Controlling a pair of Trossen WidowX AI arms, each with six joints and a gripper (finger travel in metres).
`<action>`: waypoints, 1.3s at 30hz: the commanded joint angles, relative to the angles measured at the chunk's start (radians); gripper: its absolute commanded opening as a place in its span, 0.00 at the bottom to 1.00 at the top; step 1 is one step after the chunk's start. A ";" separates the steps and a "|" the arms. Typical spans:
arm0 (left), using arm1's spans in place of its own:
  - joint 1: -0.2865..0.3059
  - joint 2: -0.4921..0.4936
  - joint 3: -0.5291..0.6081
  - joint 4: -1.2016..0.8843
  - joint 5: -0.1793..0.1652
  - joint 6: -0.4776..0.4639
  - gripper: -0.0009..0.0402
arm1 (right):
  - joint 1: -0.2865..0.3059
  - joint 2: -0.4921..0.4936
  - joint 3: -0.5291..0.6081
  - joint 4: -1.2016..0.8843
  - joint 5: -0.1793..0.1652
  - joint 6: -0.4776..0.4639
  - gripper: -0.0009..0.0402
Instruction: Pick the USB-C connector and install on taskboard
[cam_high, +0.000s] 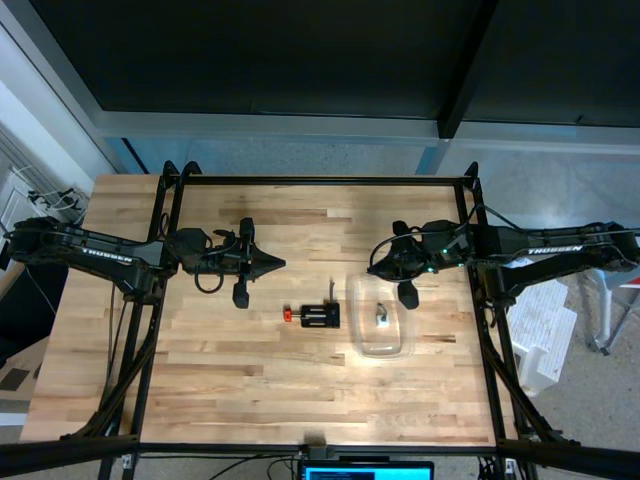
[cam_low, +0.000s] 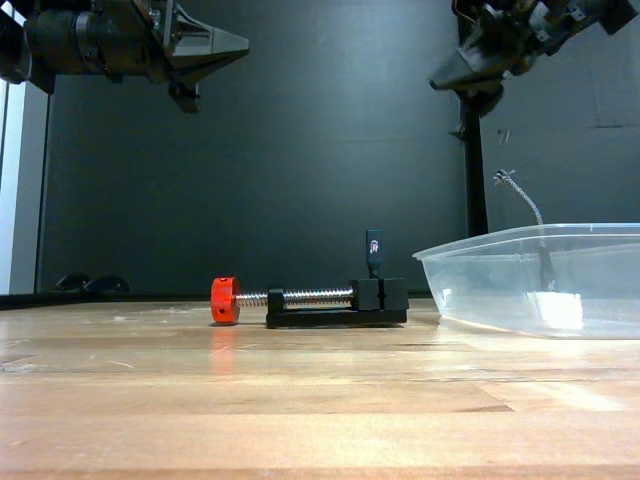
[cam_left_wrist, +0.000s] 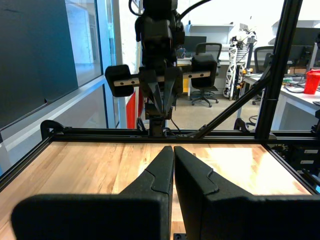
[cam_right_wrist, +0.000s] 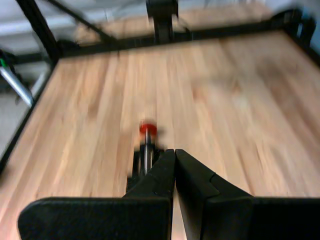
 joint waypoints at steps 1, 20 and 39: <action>0.000 0.000 0.000 0.000 0.000 0.000 0.02 | 0.001 0.001 0.045 -0.138 0.000 0.000 0.02; 0.000 0.000 0.000 0.000 0.000 0.000 0.02 | 0.013 0.121 0.298 -0.731 0.000 -0.003 0.02; 0.000 0.000 0.000 0.000 0.000 0.000 0.02 | 0.087 0.188 0.335 -0.816 0.037 0.045 0.02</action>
